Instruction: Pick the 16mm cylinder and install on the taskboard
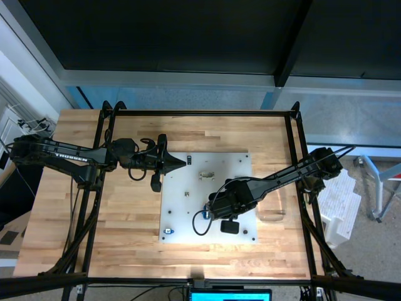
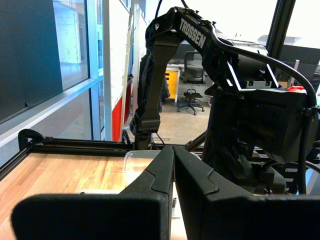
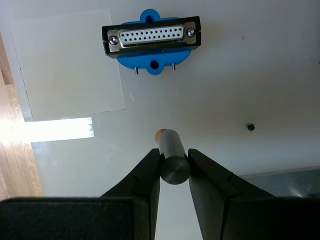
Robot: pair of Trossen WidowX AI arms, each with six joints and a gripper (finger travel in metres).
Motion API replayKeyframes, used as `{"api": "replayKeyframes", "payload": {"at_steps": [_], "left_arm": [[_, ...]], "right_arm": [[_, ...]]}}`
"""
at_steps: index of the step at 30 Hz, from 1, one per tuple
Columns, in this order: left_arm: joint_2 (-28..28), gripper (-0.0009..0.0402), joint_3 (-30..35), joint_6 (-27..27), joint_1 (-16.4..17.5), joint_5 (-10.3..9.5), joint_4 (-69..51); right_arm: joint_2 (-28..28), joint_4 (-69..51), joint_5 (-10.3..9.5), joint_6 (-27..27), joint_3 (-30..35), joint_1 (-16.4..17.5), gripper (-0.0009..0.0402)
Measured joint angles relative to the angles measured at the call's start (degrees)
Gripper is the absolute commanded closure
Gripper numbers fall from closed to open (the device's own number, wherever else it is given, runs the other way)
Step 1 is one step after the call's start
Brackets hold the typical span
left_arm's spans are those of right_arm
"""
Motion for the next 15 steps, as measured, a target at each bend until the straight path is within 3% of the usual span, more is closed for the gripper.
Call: {"api": "replayKeyframes", "payload": {"at_steps": [15], "left_arm": [[0.0, 0.0393, 0.0, 0.0, 0.0, -0.02, 0.0]], "right_arm": [[0.0, 1.3, -0.20, 0.0, -2.5, 0.0, 0.0385]]}}
